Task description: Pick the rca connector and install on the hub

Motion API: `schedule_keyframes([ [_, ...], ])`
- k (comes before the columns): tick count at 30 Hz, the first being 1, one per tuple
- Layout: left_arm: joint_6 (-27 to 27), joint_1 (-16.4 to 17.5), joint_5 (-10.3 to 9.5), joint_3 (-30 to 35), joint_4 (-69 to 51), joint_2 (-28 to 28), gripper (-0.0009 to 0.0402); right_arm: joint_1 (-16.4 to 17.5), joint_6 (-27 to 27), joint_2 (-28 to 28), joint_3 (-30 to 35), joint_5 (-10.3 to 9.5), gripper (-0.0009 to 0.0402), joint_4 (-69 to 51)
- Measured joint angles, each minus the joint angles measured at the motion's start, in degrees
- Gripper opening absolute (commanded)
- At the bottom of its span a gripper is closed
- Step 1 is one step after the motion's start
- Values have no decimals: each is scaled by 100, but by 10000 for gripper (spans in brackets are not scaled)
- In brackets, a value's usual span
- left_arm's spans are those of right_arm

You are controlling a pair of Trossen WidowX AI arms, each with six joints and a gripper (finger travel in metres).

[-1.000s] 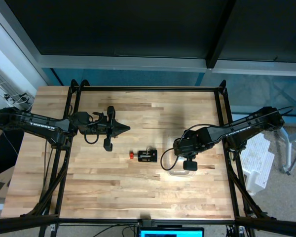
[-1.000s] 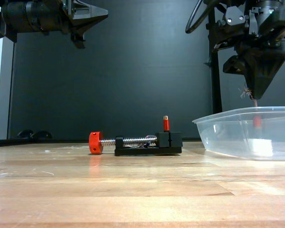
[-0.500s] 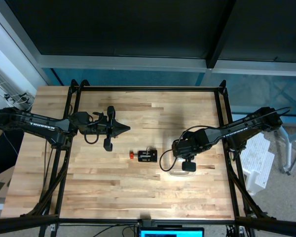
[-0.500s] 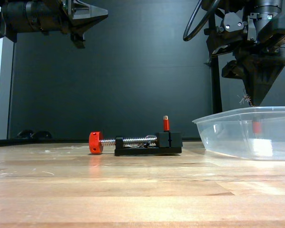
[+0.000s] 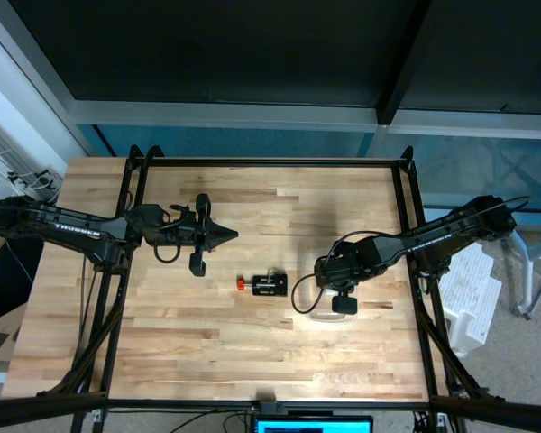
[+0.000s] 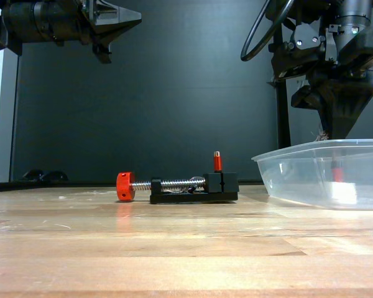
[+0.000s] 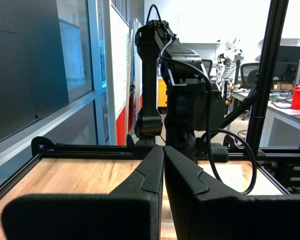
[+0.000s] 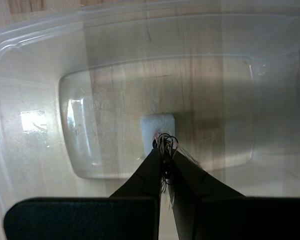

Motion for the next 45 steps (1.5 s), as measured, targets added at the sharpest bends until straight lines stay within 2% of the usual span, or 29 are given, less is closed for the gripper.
schedule_keyframes([
  [27,0,0,0,0,0,0,0,7,33,-4,-90,-2,2,111],
  [45,0,0,2,0,2,0,0,7,20,-63,-87,-9,117,101],
])
